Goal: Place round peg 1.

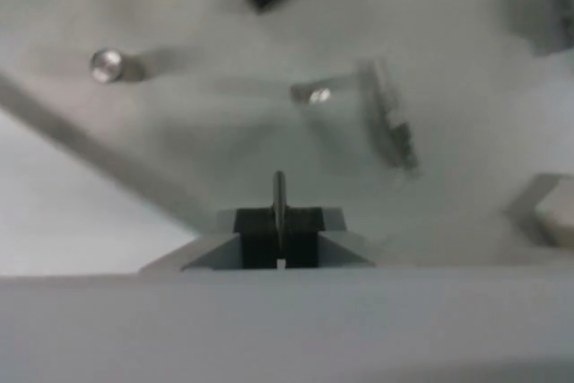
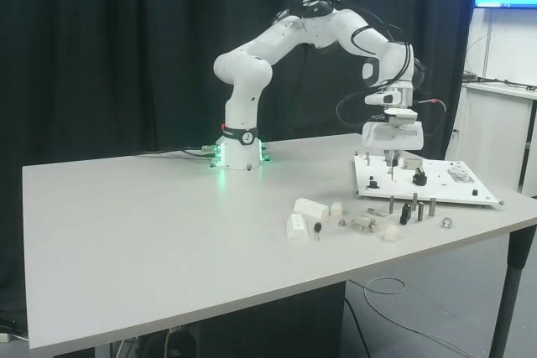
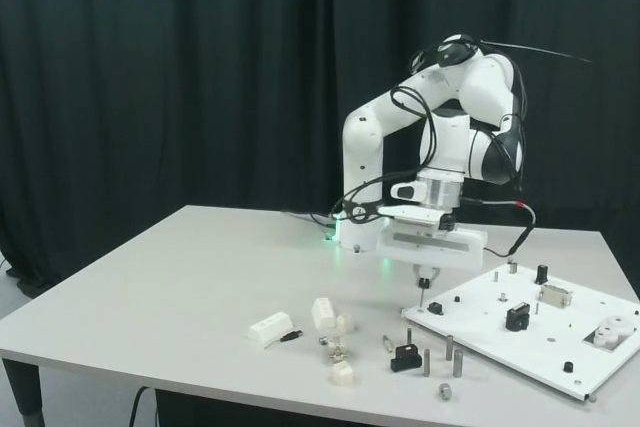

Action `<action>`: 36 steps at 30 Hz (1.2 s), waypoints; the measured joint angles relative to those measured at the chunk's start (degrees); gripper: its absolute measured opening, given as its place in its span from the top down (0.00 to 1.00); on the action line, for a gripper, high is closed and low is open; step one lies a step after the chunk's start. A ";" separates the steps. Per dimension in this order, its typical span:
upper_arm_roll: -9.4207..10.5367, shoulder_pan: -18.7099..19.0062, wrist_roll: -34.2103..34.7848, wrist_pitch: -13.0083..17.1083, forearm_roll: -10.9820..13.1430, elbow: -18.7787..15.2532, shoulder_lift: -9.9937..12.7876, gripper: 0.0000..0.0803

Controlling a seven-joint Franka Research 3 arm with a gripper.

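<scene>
My gripper [image 1: 279,218] is shut on a thin, dark round peg [image 1: 279,187] that points straight down between the fingers. It hovers a little above the white assembly board [image 1: 206,132], over a bare patch between two upright metal pins [image 1: 106,65] [image 1: 311,93]. In the first room view the gripper [image 2: 390,154] hangs over the board's [image 2: 436,194] end nearest the robot base. The second room view shows the gripper [image 3: 425,273] with the peg tip [image 3: 424,283] just above the board's [image 3: 500,342] left corner.
The board carries a black block [image 3: 516,318], a grey metal part [image 3: 555,295], a white round part [image 3: 612,332] and small posts. On the table before it lie white blocks [image 3: 271,329] [image 3: 323,312], a black piece [image 3: 405,357] and upright pegs [image 3: 449,347].
</scene>
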 joint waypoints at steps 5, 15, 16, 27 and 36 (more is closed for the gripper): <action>-0.02 -2.63 -2.38 -0.86 0.00 1.66 0.67 0.98; -0.07 -8.46 -11.22 -2.55 -0.01 4.49 1.33 0.98; -0.07 -9.06 -12.30 -2.92 -0.01 4.79 1.37 0.98; 0.38 -15.09 -21.07 -7.68 0.00 8.59 2.58 0.98; 1.66 -18.53 -25.63 -10.30 0.15 11.33 4.58 0.98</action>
